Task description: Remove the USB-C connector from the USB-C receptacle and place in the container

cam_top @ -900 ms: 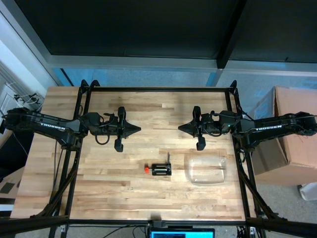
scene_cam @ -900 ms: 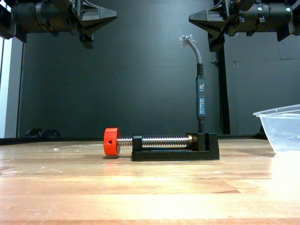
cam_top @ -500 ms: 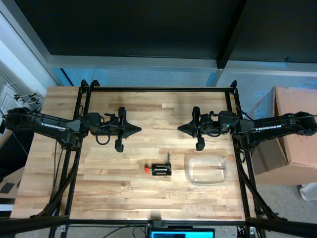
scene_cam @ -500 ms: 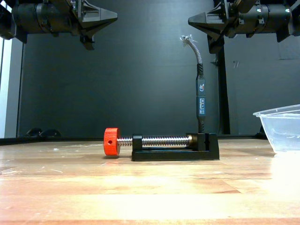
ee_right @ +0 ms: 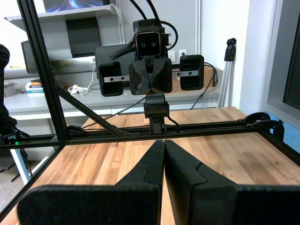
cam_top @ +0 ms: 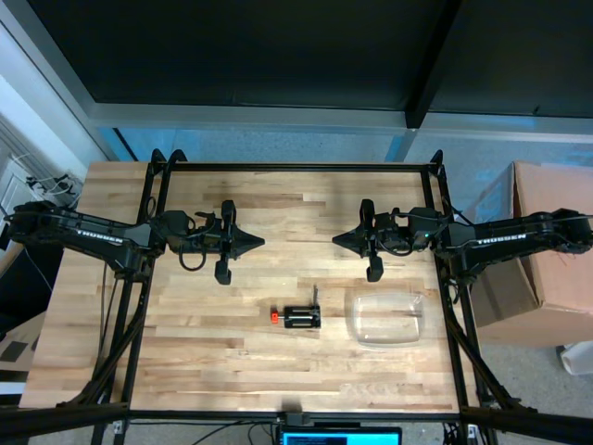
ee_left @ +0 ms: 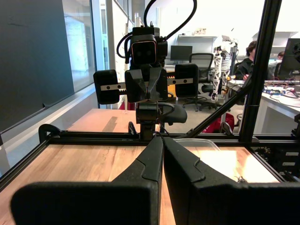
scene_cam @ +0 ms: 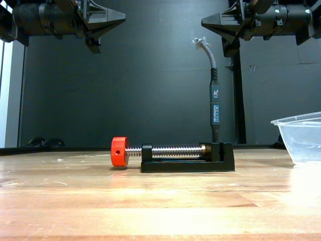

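A pale wood-plank desk (cam_top: 232, 371) is ringed by a black metal frame (cam_top: 296, 167), with a dark wall behind it and a cardboard box (cam_top: 547, 250) off its right edge.

Against the earlier frames almost nothing differs. The two arms have crept inward by the barest amount, and the connector, vise and container lie exactly as before.

The USB-C connector (scene_cam: 215, 108) is a slim black body with small pale markings. A short braided silver cable stub (scene_cam: 206, 52) curls leftward above it to a frayed end. It stands upright, held by neither arm, its lower end down in the USB-C receptacle (scene_cam: 217, 146). The receptacle is clamped at the right end of a small black vise (scene_cam: 188, 161) and is mostly hidden. The vise's steel screw (scene_cam: 173, 150) runs left to a red knob (scene_cam: 119, 151).

The left end effector (cam_top: 260, 243) and right end effector (cam_top: 334, 240) hang high above the desk, tips facing each other across a gap. They sit farther from the near edge than the vise and above the cable's top. Each wrist view shows fingers (ee_left: 145, 164) (ee_right: 150, 164) pressed together on nothing.

The clear plastic container (cam_top: 384, 317) sits near the vise's right side, not touching it. Bare wood surrounds both, out to the frame.
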You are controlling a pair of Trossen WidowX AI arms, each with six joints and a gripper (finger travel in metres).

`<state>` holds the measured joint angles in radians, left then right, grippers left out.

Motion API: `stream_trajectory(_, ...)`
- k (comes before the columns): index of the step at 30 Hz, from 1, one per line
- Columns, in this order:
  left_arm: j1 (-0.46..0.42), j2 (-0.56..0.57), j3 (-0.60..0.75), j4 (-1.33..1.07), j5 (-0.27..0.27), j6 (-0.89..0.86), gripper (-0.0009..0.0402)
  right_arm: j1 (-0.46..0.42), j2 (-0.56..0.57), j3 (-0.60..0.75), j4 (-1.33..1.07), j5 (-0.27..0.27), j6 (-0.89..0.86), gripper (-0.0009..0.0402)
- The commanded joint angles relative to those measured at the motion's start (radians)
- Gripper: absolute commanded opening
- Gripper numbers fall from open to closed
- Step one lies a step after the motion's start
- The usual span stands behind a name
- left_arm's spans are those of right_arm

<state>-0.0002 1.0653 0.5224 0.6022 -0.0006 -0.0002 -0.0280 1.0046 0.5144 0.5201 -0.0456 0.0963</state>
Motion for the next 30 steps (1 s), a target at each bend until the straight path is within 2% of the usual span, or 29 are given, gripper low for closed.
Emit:
stream_trajectory(1,0.000,0.000,0.000,0.000,0.000,0.000,0.0000,0.000,0.000,0.000,0.000,0.000,0.000,0.0000)
stream_trajectory(18,0.000,0.000,0.000,0.000,0.000,0.000,0.0000,0.000,-0.001,0.013,-0.019,-0.001,0.043,0.0000)
stream_trajectory(23,0.000,0.000,0.000,0.000,0.000,0.000,0.0000,0.002,0.024,0.165,-0.383,0.000,0.021,0.0000)
stream_trajectory(30,0.000,0.000,0.000,0.000,0.000,0.000,0.0000,0.034,0.151,0.430,-0.850,0.000,0.021,0.0000)
